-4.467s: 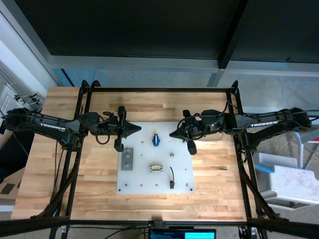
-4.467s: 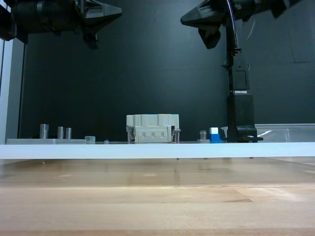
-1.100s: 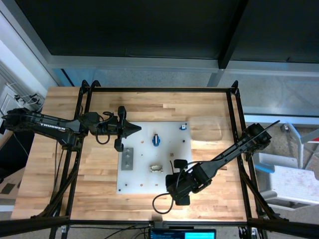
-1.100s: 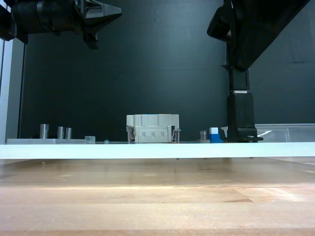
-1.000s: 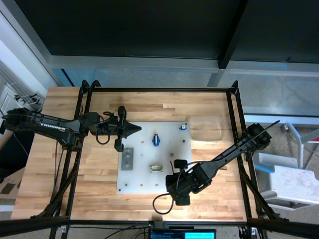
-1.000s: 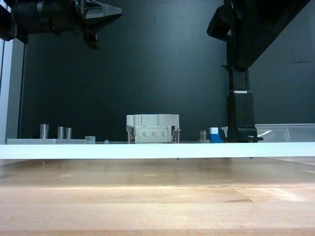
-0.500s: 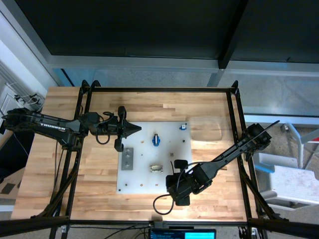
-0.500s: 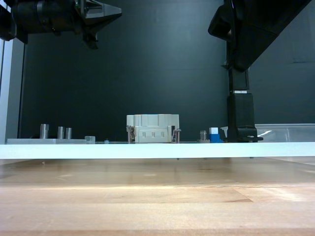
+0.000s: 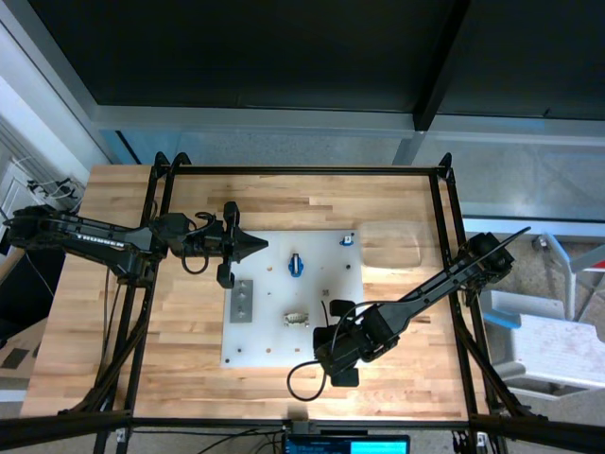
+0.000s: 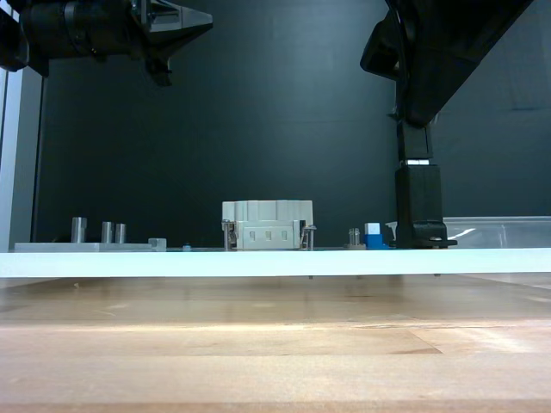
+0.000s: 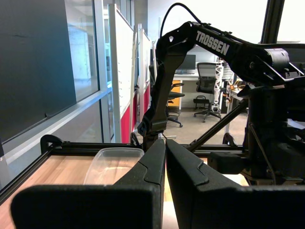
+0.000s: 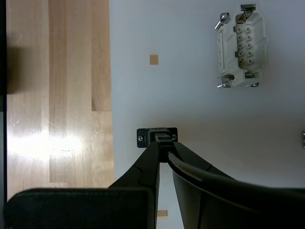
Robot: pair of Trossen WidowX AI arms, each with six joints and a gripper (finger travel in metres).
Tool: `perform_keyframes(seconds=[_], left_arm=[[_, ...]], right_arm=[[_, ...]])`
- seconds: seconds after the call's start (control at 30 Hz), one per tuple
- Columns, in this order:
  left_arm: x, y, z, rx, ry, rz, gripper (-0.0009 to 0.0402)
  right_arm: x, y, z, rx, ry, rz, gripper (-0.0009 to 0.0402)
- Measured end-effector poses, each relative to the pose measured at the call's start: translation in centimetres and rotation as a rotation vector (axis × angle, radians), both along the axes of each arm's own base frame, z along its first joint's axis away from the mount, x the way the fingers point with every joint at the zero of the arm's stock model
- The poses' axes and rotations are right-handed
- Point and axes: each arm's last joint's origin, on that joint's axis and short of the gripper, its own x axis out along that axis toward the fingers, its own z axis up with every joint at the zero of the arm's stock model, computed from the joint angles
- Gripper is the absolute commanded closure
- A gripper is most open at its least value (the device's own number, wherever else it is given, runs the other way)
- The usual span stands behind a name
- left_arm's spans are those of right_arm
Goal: Remove the USB connector from the USB hub and place in the container
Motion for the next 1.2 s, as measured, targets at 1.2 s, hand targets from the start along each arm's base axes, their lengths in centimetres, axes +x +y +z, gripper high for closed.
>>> perform_keyframes(seconds=[1.2], left_arm=[[0.0, 0.0, 0.0, 0.0, -0.001, 0.0, 0.0392]], right_arm=[[-0.2, 0.0, 0.1, -0.017, 0.008, 0.029, 0.0393]])
